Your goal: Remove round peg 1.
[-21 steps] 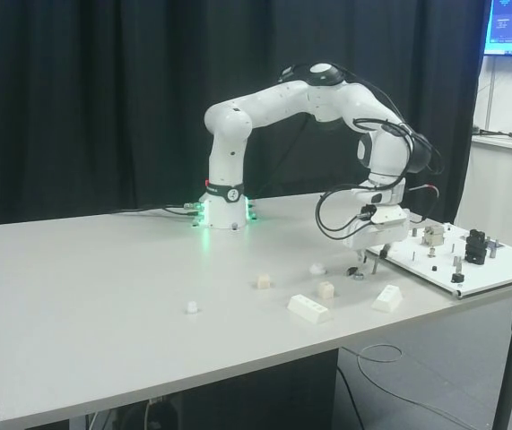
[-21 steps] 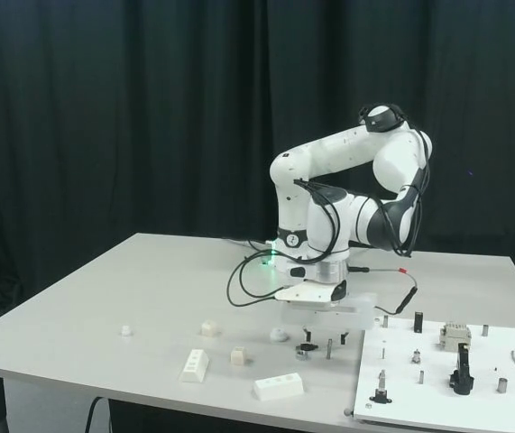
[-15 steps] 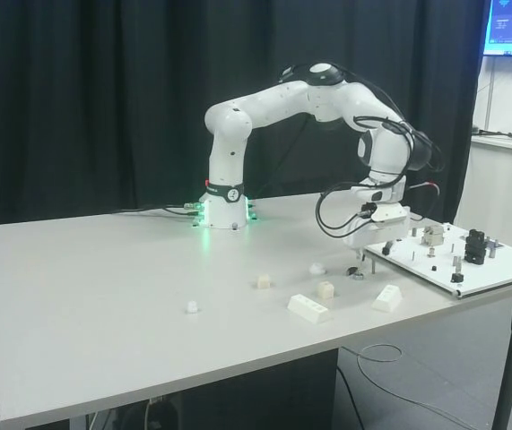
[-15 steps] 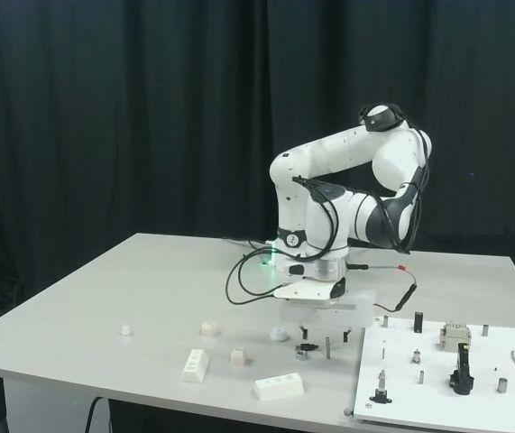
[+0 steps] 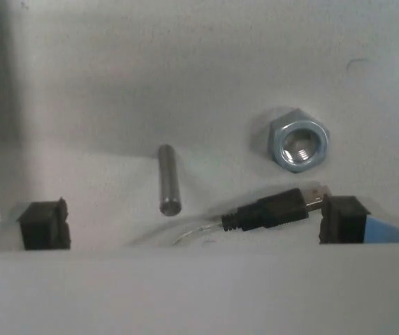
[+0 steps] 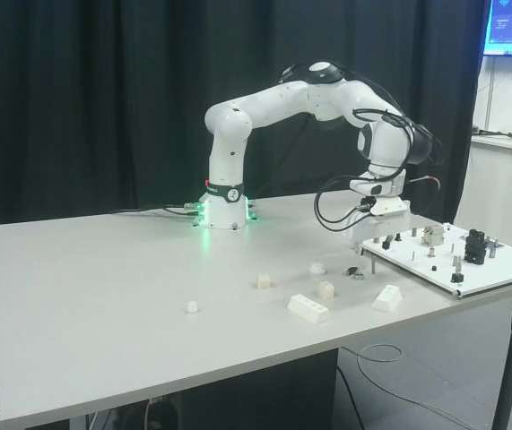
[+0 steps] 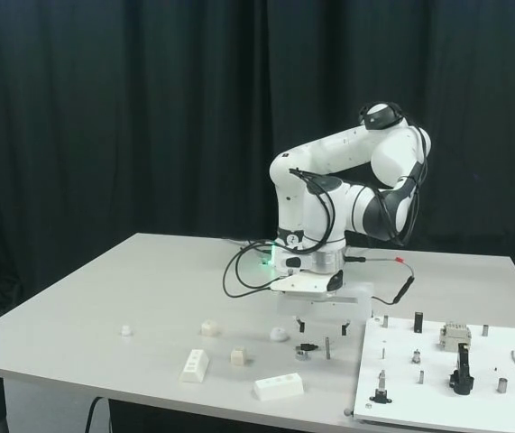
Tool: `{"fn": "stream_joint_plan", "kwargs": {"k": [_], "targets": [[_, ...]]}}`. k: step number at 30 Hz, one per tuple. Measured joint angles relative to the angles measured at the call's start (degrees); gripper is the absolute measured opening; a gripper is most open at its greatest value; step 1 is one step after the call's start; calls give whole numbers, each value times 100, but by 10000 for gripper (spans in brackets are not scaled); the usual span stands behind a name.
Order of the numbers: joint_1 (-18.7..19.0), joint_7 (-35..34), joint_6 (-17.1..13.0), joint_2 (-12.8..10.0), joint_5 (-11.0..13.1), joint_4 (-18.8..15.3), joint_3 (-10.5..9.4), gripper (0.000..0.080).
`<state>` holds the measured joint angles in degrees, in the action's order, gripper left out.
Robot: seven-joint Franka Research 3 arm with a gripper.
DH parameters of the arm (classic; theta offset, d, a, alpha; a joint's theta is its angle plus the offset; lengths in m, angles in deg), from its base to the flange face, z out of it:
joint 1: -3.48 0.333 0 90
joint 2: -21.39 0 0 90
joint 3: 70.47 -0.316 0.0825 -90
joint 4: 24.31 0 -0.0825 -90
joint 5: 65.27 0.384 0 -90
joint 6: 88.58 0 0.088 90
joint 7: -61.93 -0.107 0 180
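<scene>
The gripper (image 5: 192, 223) hangs wide open and empty above the grey table (image 5: 185, 84), where round peg 1 (image 5: 168, 179) stands free beside a hex nut (image 5: 298, 139); removal looks done.

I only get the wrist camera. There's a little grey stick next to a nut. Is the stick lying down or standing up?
Observer: Standing up. In the second room view the peg stands upright on the grey table.
Operator: Is it stuck in a hole?
Observer: No hole that I can see. It stands on the bare table, just beside a white board that carries other small parts.
Operator: Is the gripper touching it?
Observer: No. The gripper hangs above the peg, open, with a gap of air between them.
</scene>
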<state>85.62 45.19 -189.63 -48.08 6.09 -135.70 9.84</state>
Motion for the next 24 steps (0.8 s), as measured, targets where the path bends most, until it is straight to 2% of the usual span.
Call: {"fn": "stream_joint_plan", "kwargs": {"k": [24], "targets": [[-12, 0, 83, 1, -8, 108, 45, 800]]}}
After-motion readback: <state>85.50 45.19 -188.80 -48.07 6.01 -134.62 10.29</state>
